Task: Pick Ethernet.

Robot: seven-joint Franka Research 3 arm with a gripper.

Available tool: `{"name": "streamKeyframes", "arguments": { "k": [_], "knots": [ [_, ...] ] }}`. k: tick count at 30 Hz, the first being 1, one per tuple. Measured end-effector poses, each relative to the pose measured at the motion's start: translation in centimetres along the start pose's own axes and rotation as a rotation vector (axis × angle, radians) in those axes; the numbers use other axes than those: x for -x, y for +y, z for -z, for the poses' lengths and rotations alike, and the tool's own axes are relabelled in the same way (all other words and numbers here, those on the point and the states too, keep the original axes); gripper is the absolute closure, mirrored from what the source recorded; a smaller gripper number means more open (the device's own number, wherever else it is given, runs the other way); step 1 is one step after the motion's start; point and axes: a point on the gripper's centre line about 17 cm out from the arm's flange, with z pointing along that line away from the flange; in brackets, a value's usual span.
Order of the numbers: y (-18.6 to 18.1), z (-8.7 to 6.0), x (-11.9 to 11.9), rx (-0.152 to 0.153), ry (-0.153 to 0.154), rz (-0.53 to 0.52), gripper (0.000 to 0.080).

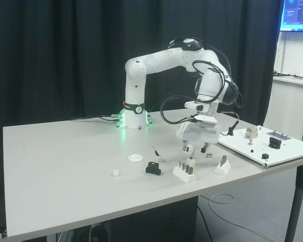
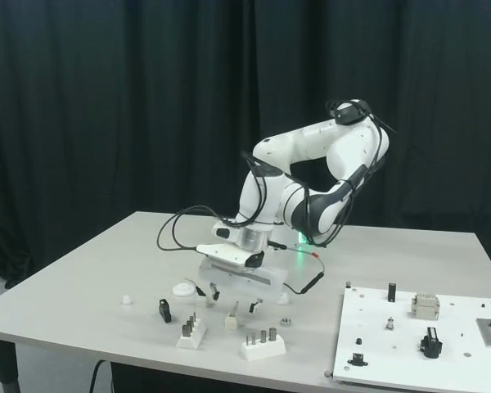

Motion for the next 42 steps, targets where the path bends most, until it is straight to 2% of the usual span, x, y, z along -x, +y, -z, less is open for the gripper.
{"name": "streamKeyframes", "arguments": {
  "k": [5, 11, 13, 24, 32, 42],
  "knots": [
    [0.1, -0.2, 0.1, -0.007, -0.01, -0.188, 0.0003],
    [-0.2, -0.2, 0.0, -0.016, -0.015, -0.247, 0.0003],
    [-0.4, -0.2, 0.0, -0.022, -0.015, -0.301, 0.0003],
    [-0.7, -0.3, -0.1, -0.024, -0.021, -0.804, 0.0003],
    [-0.9, -0.3, -0.3, -0.028, -0.018, -1.014, 0.0003],
    [-1.0, -0.4, -0.6, -0.035, -0.019, -1.385, 0.0003]
  ]
}}
